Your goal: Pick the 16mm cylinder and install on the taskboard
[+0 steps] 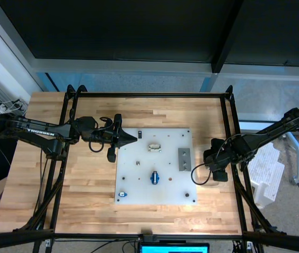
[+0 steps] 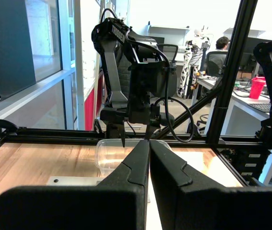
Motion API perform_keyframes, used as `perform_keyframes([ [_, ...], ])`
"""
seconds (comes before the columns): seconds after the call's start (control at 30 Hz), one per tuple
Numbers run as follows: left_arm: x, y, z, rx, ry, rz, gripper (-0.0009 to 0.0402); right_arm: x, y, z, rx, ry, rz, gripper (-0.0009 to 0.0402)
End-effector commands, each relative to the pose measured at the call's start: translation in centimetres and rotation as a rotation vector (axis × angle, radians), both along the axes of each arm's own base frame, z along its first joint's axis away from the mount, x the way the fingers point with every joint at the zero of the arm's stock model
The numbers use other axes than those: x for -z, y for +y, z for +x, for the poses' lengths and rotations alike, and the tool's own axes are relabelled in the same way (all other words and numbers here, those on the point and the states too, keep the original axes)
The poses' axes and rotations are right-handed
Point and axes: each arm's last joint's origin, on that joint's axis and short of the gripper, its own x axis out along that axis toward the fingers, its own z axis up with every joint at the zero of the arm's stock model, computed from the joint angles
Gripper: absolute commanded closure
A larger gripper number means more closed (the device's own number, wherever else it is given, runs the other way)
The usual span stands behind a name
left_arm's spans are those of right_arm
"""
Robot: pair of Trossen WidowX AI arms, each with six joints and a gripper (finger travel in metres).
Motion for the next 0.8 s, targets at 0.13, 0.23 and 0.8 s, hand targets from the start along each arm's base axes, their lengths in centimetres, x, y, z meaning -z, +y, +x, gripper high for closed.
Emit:
perform_keyframes([
  [0.13, 0.0, 0.0, 0.0, 0.000, -0.001, 0.000, 0.0393, 1.0, 0.0, -0.2, 0.040, 0.011, 0.006, 0.0146],
  [0.23, 0.0, 0.0, 0.0, 0.000, 0.000, 0.000, 0.0393, 1.4, -0.1, -0.4, 0.041, 0.023, 0.001, 0.0146],
  [0.8, 0.0, 0.0, 0.0, 0.000, -0.001, 0.000, 0.0393, 3.9, -0.1, -0.8, 0.065, 0.023, 0.017, 0.0146],
])
